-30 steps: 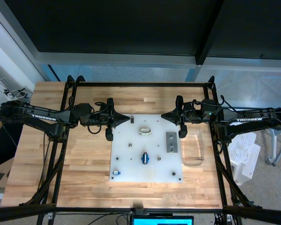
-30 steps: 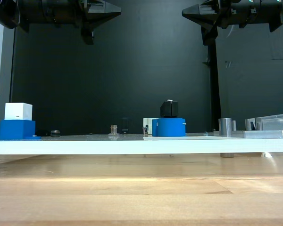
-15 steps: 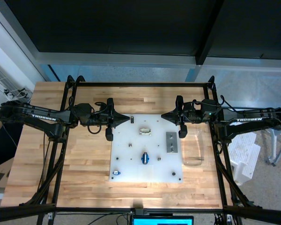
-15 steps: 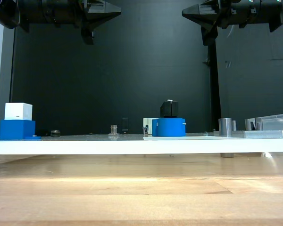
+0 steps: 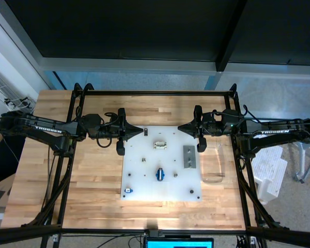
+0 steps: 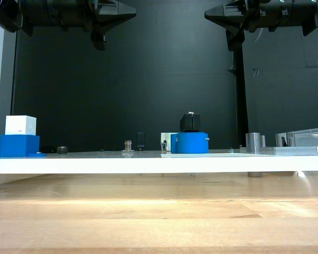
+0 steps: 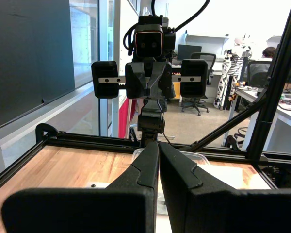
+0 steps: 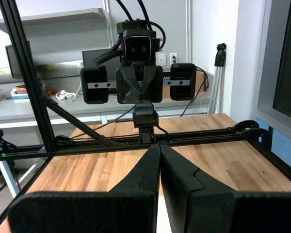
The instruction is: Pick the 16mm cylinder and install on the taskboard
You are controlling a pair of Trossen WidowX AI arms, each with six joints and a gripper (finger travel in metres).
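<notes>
Both arms hang high over the far edge of the taskboard point(image 5: 144, 181), facing each other. The left gripper point(image 5: 143, 129) has its fingers pressed together on nothing, and so does the right gripper point(image 5: 180, 126); the wrist views confirm both. The 16mm cylinder point(image 5: 175, 175) stands upright on the white plate, just beside the blue connector point(image 5: 159, 174) and near the grey block point(image 5: 189, 156). In the low view it reads as a short silvery peg point(image 6: 253, 143). Nothing is picked yet, so the step in hand looks like the approach. The right gripper sits nearer and seems the natural choice. It would need to spread its fingers first, then descend straight over the peg and close on its round sides, keeping clear of connector and block. The peg should be kept vertical on the lift, since a tilted peg would likely jam at the hole (which hole is meant I cannot tell from here). Writing: white "TROSSEN" lettering on each forearm in the high view. No other text is legible.
</notes>
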